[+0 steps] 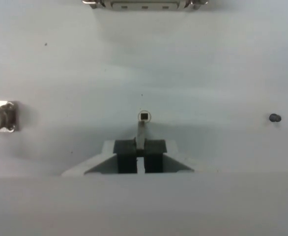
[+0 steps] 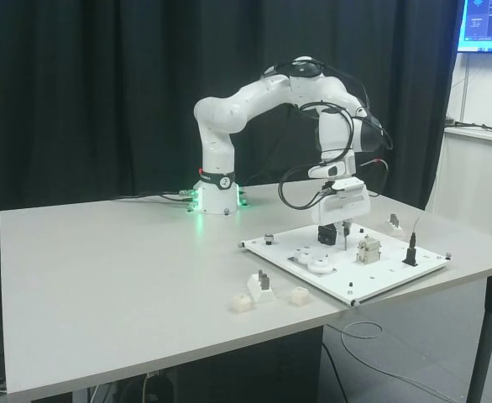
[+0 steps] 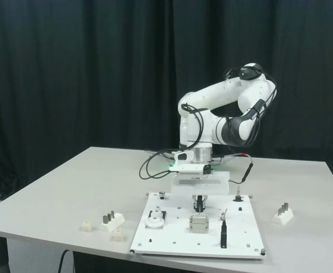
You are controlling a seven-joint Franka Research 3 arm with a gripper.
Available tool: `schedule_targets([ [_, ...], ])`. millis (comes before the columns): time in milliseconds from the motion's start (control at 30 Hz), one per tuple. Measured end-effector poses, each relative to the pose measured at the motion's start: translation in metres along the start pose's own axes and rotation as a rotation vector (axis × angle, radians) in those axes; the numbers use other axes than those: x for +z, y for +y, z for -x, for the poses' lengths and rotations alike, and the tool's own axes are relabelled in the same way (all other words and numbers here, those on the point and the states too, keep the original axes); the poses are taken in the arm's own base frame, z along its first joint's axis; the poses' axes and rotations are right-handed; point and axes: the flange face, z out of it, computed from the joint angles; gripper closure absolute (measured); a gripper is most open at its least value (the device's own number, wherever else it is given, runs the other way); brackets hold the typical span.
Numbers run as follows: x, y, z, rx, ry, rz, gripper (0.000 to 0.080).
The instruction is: Insert square peg 1.
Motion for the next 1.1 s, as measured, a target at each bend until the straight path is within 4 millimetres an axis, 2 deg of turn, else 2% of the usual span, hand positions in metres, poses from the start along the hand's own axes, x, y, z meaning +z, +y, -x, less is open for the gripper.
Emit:
schedule_targets([
  [1100,0.0006,-0.0007,-0.0002,-0.003,0.009,-0.002,0.0774],
])
